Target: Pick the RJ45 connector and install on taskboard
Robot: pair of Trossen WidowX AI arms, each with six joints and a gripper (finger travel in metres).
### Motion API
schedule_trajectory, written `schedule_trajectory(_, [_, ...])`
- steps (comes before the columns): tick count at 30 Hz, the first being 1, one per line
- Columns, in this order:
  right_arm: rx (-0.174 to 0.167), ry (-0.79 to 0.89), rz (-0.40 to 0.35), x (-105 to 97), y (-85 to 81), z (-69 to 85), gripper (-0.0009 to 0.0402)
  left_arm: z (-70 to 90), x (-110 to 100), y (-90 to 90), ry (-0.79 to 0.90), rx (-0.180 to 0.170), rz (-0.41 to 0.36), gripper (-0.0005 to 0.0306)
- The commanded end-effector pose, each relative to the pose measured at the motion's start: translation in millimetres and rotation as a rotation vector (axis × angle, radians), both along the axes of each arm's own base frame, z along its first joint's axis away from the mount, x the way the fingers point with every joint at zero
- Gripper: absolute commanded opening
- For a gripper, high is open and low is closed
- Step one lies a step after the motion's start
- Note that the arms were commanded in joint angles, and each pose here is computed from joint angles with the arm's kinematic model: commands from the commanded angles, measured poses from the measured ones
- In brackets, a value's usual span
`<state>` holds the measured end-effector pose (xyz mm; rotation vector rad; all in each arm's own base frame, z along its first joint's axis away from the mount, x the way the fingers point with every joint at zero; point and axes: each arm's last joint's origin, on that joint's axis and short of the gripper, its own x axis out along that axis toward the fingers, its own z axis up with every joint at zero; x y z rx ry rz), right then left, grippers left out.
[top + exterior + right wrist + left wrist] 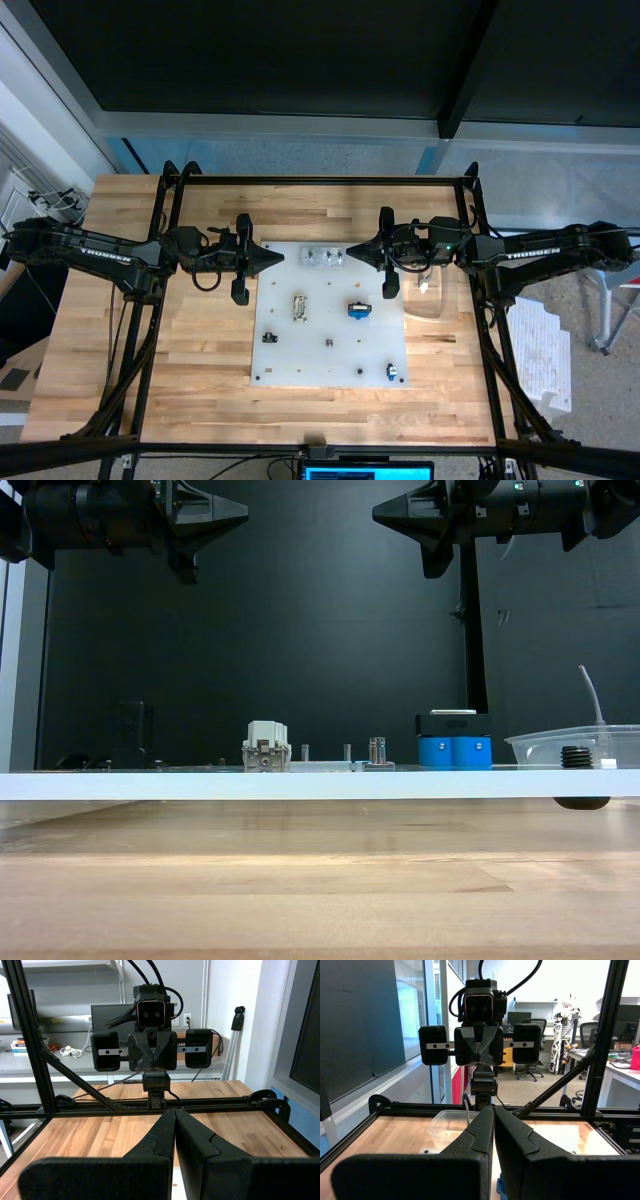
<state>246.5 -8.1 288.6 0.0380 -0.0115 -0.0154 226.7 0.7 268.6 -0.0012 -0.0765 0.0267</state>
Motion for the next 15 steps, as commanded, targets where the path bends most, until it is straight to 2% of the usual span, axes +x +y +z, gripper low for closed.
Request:
schedule_trajectory(1, [0.002, 0.000, 0.000, 0.1, 0.1, 0.0, 0.0000, 0.0, 0.1, 0.1, 0.000, 0.000, 0.000, 0.0000])
schedule_trajectory(8, [0.001, -0.001, 0.001, 0.1, 0.2, 0.0, 0.0000, 0.0, 0.1, 0.1, 0.000, 0.000, 0.000, 0.0000])
schedule_trajectory(15, [0.044, 0.067, 0.035, -6.7, 1.3, 0.2, 0.0000, 0.0, 0.1, 0.0, 0.000, 0.000, 0.000, 0.0000])
